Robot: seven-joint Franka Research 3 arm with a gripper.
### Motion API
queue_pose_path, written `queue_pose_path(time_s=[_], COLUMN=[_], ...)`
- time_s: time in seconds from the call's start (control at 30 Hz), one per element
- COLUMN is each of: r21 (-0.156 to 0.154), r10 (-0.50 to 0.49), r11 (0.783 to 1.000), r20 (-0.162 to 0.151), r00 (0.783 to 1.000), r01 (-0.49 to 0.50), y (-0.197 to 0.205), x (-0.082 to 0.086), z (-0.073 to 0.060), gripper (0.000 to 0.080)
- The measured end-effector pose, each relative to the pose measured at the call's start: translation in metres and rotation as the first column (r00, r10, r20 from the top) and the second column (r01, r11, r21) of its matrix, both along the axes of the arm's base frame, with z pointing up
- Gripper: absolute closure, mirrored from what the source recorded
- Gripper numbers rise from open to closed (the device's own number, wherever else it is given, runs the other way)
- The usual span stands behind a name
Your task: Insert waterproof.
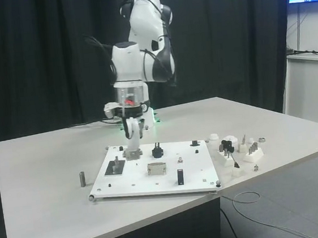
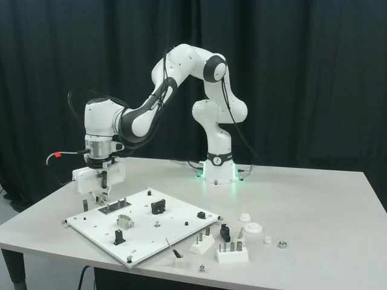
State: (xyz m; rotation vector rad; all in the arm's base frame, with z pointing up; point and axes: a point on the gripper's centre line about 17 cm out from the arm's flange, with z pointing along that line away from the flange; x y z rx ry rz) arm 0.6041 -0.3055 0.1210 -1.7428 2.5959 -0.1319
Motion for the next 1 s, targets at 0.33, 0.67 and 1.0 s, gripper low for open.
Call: queue_pose_path(time_s=[0.33,0.67,1.0], r21=[0.025,0.036,0.038], r10=[-0.046,-0.097,-0.121], r11=[0.999,0.994,0.992], r20=[-0.022,-0.038,-0.059], r00=[0.999,0.995,0.991], r01=[0.047,0.099,0.123], y=[0.033,0.051,0.066], x=[0.013,0.016,0.016], z=[0.003,0.004,-0.003], gripper=[0.0492,0.0492,0.0492])
